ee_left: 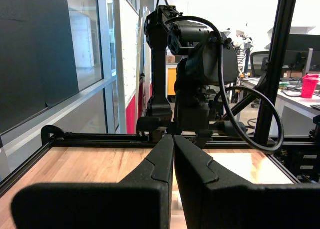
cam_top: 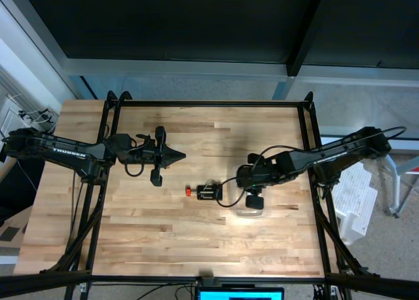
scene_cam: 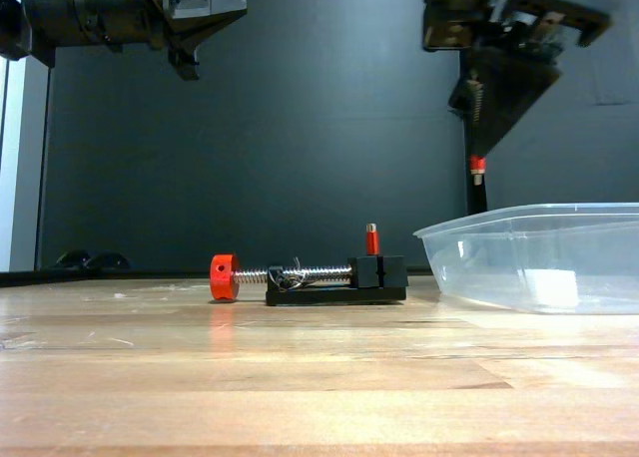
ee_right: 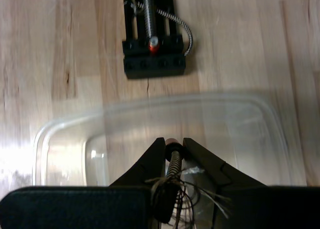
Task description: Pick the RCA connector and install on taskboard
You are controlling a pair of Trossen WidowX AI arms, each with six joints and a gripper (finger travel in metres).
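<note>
The taskboard (cam_top: 208, 192) (scene_cam: 334, 279) (ee_right: 154, 56) is a small black block on the wooden table, with a coiled spring, a red knob (scene_cam: 224, 276) at its left end and an upright red stub (scene_cam: 371, 239). My right gripper (cam_top: 253, 184) (scene_cam: 477, 173) (ee_right: 173, 144) hangs high over the clear tray, shut on the RCA connector (scene_cam: 477, 166) (ee_right: 172, 154). The connector is a spring-sleeved plug with a red band and thin wires trailing from it, tip pointing down. My left gripper (cam_top: 178, 157) (scene_cam: 200, 23) (ee_left: 173, 141) hovers shut and empty at the left, well above the table.
A clear plastic tray (cam_top: 256, 213) (scene_cam: 519, 267) (ee_right: 75, 121) stands just right of the taskboard, under the right gripper. A pale patch (scene_cam: 550, 289) shows through its wall; I cannot tell what it is. A black frame rail (cam_top: 209, 104) borders the table.
</note>
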